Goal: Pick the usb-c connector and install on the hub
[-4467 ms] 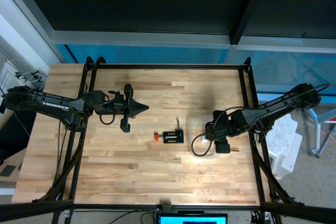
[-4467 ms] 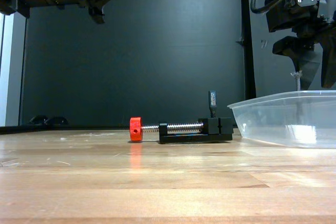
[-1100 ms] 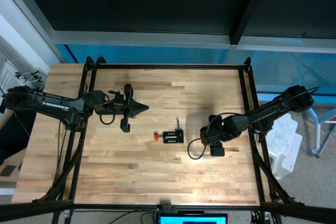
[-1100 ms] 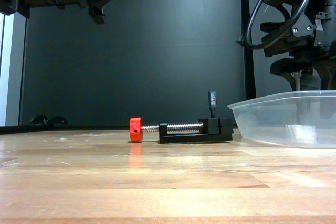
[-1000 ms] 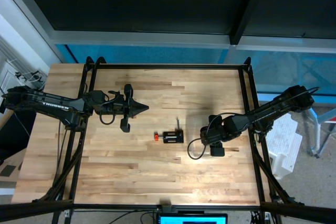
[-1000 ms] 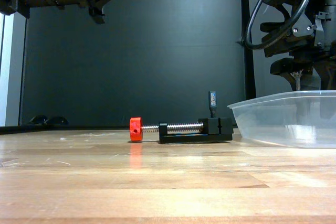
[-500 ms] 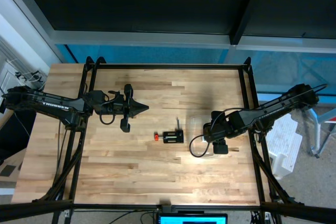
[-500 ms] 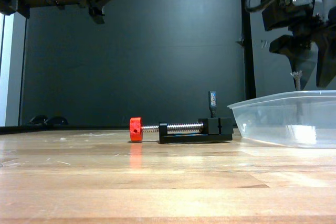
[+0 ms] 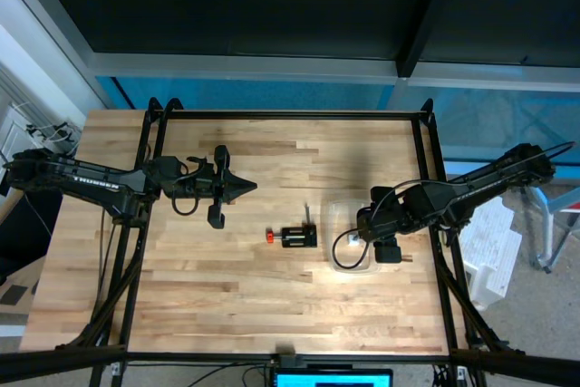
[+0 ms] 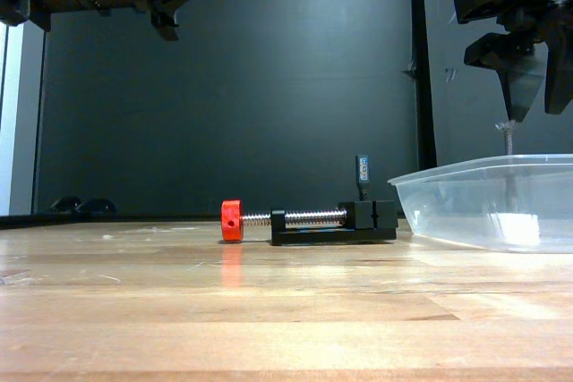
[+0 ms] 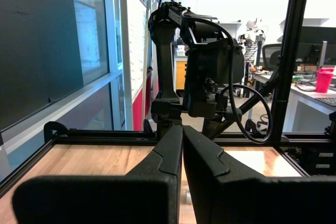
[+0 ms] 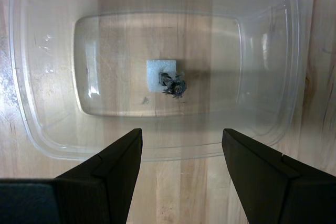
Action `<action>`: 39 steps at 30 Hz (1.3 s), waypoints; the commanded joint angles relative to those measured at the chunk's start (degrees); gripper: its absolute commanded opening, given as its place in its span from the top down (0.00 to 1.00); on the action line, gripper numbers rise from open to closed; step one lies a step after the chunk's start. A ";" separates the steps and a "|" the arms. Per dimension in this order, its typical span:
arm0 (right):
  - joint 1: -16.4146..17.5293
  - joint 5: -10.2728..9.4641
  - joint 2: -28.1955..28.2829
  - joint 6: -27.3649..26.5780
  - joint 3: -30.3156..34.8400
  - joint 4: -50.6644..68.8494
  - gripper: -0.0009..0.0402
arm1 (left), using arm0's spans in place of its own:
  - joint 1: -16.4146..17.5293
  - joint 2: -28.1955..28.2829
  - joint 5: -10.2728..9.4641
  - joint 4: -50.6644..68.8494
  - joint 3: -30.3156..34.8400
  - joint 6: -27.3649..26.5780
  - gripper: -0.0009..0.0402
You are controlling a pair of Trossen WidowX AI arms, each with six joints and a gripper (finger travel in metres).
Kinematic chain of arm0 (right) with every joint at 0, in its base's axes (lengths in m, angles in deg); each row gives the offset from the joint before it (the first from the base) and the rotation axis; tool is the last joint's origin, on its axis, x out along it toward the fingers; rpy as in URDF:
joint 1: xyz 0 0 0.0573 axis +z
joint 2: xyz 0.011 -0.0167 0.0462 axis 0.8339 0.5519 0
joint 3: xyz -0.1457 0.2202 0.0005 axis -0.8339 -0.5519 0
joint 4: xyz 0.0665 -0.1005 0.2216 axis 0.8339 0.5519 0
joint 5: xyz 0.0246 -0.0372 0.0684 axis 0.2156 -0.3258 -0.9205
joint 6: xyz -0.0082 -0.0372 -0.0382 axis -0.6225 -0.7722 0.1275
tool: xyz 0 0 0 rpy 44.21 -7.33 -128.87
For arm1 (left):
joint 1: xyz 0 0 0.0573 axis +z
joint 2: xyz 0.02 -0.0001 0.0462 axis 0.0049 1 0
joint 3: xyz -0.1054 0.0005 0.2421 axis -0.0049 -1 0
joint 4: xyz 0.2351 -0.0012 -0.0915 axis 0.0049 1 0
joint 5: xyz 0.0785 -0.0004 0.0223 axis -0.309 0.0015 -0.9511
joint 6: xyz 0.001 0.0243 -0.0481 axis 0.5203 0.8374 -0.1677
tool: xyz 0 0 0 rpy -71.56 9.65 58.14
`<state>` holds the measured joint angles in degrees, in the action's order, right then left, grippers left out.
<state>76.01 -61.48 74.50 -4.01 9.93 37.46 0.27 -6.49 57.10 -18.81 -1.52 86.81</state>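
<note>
The wooden table carries a clear plastic tray on its right half. The left gripper hangs high over the left half, well apart from all items, its fingers pressed together and empty. The right gripper hovers above the tray, fingers spread, holding nothing. The hub lies on the table just left of the tray, red-orange tip pointing left. The usb-c connector stands near the tray's centre on a white pad.

An office-like lab: desks, a chair and whiteboard beyond the workbench
</note>
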 commanded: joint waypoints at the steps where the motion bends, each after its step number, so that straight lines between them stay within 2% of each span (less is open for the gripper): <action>1: -0.02 0.04 0.02 0.07 -0.09 -0.11 0.46 | 0.00 0.00 0.02 -0.02 0.02 0.00 0.98; 31: -0.79 0.04 10.14 -2.36 -1.51 -9.68 0.46 | 0.00 0.00 0.02 0.00 0.02 0.00 0.98; 39: -0.83 0.02 11.02 -2.32 -3.43 -12.63 0.46 | 0.02 0.00 0.02 -0.02 0.02 0.00 0.98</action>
<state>75.18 -61.48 85.51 -6.41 6.96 25.35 0.27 -6.49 57.10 -18.81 -1.52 86.81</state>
